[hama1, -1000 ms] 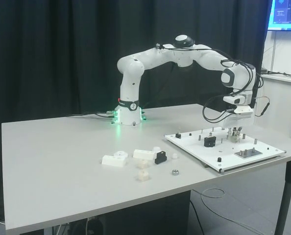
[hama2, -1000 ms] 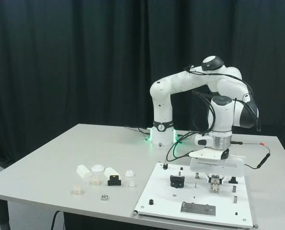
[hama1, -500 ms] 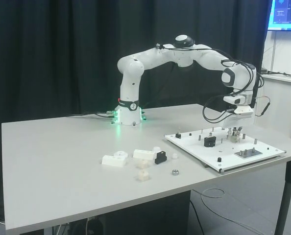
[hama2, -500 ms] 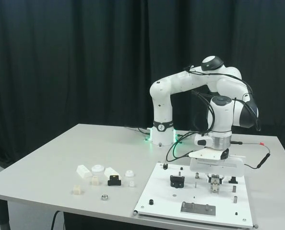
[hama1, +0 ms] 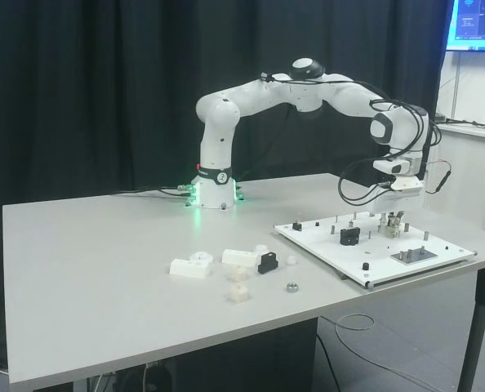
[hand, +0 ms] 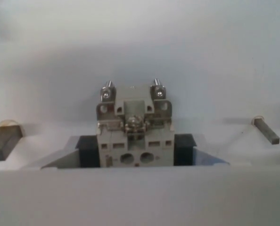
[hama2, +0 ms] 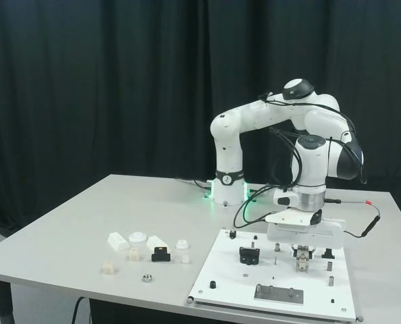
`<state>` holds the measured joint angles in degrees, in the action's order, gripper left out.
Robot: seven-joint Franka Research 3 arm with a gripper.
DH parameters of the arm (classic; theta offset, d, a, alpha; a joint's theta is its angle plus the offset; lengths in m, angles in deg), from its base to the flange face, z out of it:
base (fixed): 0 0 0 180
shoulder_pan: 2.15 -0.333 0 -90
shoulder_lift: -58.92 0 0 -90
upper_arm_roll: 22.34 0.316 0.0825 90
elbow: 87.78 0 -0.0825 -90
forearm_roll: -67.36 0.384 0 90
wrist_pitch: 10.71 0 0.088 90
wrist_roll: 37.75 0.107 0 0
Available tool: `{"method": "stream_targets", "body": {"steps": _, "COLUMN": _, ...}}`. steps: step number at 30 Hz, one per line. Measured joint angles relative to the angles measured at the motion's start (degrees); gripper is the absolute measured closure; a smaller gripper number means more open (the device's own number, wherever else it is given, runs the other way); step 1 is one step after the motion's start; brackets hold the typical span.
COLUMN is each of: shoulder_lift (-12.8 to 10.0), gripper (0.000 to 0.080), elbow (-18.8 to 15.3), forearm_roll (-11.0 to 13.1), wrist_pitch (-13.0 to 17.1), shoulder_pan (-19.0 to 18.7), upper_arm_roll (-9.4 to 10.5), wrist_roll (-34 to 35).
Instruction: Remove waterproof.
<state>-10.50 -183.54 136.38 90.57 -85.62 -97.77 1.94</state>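
The waterproof connector (hand: 135,117), a small grey block with two screws on top, sits on the white board (hama2: 225,278) at its far right part. My gripper (hand: 136,151) reaches straight down over it, and its black fingers (hand: 88,150) press against both sides of the block. The room views show the connector (hama2: 300,260) under the white hand, low on the board (hama1: 340,255), with the gripper (hama1: 393,222) shut on it.
The board also carries a black block (hama2: 248,256), a grey plate with pins (hama2: 277,293) and several short pegs (hand: 266,130). Left of the board, loose white parts (hama1: 191,266), a black clip (hama1: 267,263) and a nut (hama1: 291,287) lie on the grey table (hama1: 87,253).
The wrist has risen very slightly; the connector stays between the fingers. Nothing else moved.
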Motion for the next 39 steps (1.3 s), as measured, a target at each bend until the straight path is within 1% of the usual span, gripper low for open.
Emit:
{"method": "stream_targets", "body": {"steps": 15, "shoulder_lift": 0.0, "gripper": 0.0490, "elbow": 0.7, "forearm_roll": -0.2, "wrist_pitch": -0.9, "shoulder_pan": 0.5, "upper_arm_roll": -0.02, "wrist_roll": 0.0}}
{"method": "stream_targets", "body": {"steps": 20, "shoulder_lift": 0.0, "gripper": 0.0490, "elbow": 1.0, "forearm_roll": -0.5, "wrist_pitch": -1.3, "shoulder_pan": 0.6, "upper_arm_roll": -0.30, "wrist_roll": 0.2}}
{"method": "stream_targets", "body": {"steps": 27, "shoulder_lift": 0.2, "gripper": 0.0490, "elbow": 2.7, "forearm_roll": -1.4, "wrist_pitch": -3.3, "shoulder_pan": 0.6, "upper_arm_roll": -2.81, "wrist_roll": 1.3}}
{"method": "stream_targets", "body": {"steps": 33, "shoulder_lift": 0.2, "gripper": 0.0490, "elbow": 4.8, "forearm_roll": -2.8, "wrist_pitch": -6.8, "shoulder_pan": 0.7, "upper_arm_roll": -5.40, "wrist_roll": 1.4}}
{"method": "stream_targets", "body": {"steps": 39, "shoulder_lift": 0.2, "gripper": 0.0490, "elbow": 6.0, "forearm_roll": -3.9, "wrist_pitch": -9.2, "shoulder_pan": 0.7, "upper_arm_roll": -6.65, "wrist_roll": 1.4}}
